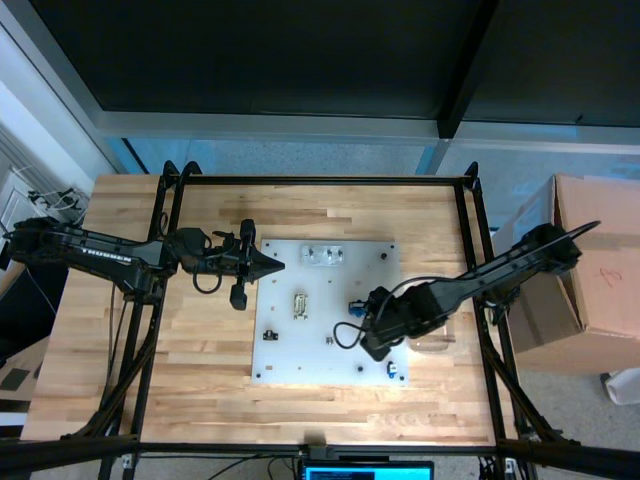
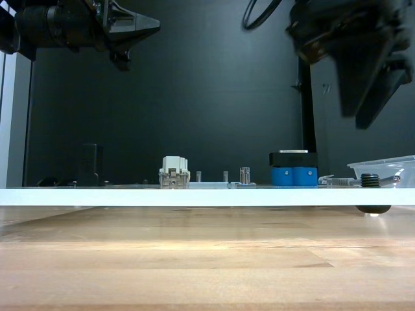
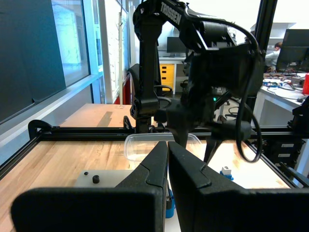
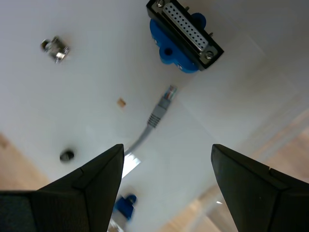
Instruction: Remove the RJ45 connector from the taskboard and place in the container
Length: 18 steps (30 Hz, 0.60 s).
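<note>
- The network plug (image 4: 168, 91) is lying on the white board (image 4: 96, 96) at the end of a short grey cable (image 4: 152, 119), just beside the blue socket block (image 4: 178, 55); the cable is running toward a small blue piece (image 4: 126, 205), and I cannot tell whether that far end is sitting in a seat
- The right gripper (image 4: 166, 147) is hanging above the board, right of centre in the high view, pointing down with its fingers spread wide and gripping nothing; the plug is showing between them, which is looking like a line-up for a grasp from above
- The clear container (image 1: 432, 343) is sitting just beside the board's right edge, near that arm, so the carry is looking short
- The left gripper (image 1: 276, 266) is hovering at the board's left edge, held level and high, its fingers (image 3: 154, 164) pressed together on nothing, seemingly parked out of the way
</note>
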Each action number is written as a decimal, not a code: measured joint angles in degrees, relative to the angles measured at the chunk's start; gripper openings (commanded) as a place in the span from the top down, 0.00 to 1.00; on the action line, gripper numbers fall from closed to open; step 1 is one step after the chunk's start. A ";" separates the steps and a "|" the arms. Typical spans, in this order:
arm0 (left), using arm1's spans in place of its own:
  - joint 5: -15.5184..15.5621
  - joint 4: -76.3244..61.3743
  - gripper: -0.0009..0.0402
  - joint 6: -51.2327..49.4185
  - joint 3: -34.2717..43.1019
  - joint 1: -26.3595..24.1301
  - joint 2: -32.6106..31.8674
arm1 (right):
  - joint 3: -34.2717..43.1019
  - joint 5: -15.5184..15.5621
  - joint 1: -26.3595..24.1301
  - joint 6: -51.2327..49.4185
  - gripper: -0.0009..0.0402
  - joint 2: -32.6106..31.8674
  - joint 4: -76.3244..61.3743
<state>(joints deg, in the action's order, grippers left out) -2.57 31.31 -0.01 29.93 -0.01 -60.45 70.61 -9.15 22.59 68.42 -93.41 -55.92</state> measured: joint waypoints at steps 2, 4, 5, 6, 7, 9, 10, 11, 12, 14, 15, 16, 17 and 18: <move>0.00 0.02 0.98 0.00 0.00 0.00 0.00 | 0.46 0.15 -0.66 1.16 0.37 -1.81 0.68; 0.00 0.02 0.98 -0.02 0.02 0.00 0.00 | 0.96 0.24 -1.18 1.64 0.37 -3.45 1.86; 0.00 0.02 0.98 0.00 0.00 0.00 0.00 | 1.22 0.26 -1.49 1.77 0.37 -4.17 2.14; 0.00 0.02 0.98 0.00 0.00 0.00 0.00 | 1.38 0.31 -1.77 1.79 0.37 -4.87 2.60; 0.00 0.02 0.98 0.00 0.00 0.00 0.00 | 1.51 0.46 -2.03 1.81 0.37 -5.64 3.04; 0.00 0.00 0.98 0.00 0.00 0.00 0.00 | 1.81 0.94 -2.47 1.88 0.37 -7.08 3.37; 0.00 0.00 0.98 -0.02 0.00 0.00 0.00 | 1.84 1.31 -2.64 1.95 0.37 -7.80 3.56; 0.00 0.00 0.98 0.00 0.02 0.00 0.00 | 1.84 1.51 -2.73 1.97 0.37 -8.44 3.72; 0.00 0.02 0.98 0.00 0.02 0.00 0.00 | 1.86 1.62 -2.75 2.01 0.37 -9.01 3.85; 0.00 0.00 0.98 -0.02 0.02 0.00 0.00 | 1.88 1.68 -2.78 2.45 0.37 -9.99 4.00; 0.00 0.00 0.98 -0.02 0.02 0.00 0.00 | 1.88 1.75 -2.78 2.71 0.37 -10.54 4.09; 0.00 0.00 0.98 0.00 0.00 0.00 0.00 | 1.88 1.81 -2.78 2.89 0.37 -10.93 4.15; 0.00 0.02 0.98 0.00 0.00 0.00 0.00 | 1.88 1.84 -2.78 3.04 0.37 -11.30 4.15; 0.00 0.02 0.98 0.00 0.00 0.00 0.00 | 1.88 1.81 -2.82 3.13 0.37 -11.69 4.15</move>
<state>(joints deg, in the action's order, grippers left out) -2.57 31.33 -0.01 29.93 -0.01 -60.45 72.49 -7.33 19.77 71.55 -105.10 -51.77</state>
